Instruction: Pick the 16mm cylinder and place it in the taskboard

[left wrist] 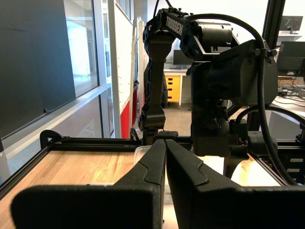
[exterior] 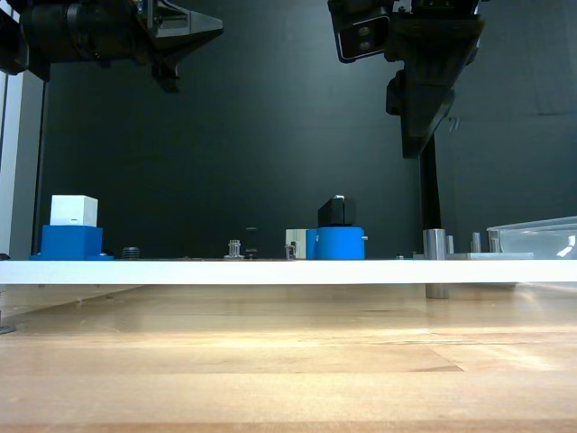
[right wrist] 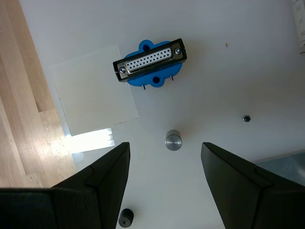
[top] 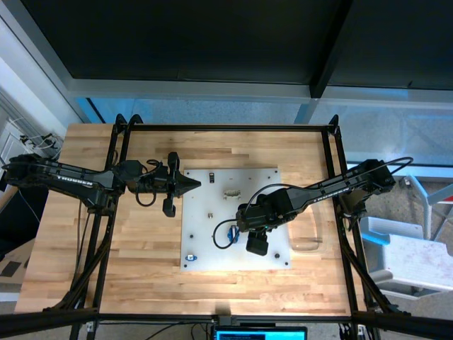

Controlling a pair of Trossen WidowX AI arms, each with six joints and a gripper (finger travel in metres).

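Observation:
The 16mm cylinder [right wrist: 173, 140], a small silver peg, stands upright on the white taskboard [right wrist: 214, 71], seen end-on in the right wrist view. My right gripper [right wrist: 165, 151] hangs open above it, one finger on each side and well clear of it. From the high view the right gripper [top: 258, 235] is over the taskboard [top: 205, 241] near its right side and hides the peg. The low view shows the right gripper [exterior: 416, 135] high above the board [exterior: 270, 271]. My left gripper [top: 190, 183] is shut and empty at the board's left edge, raised.
A blue connector [right wrist: 150, 62] sits on the board just beyond the peg, with a dark screw [right wrist: 125, 220] and a small bolt [right wrist: 246, 118] nearby. A blue round part [exterior: 340, 244] stands mid-board. A clear tray [top: 309, 237] lies off the board's right edge.

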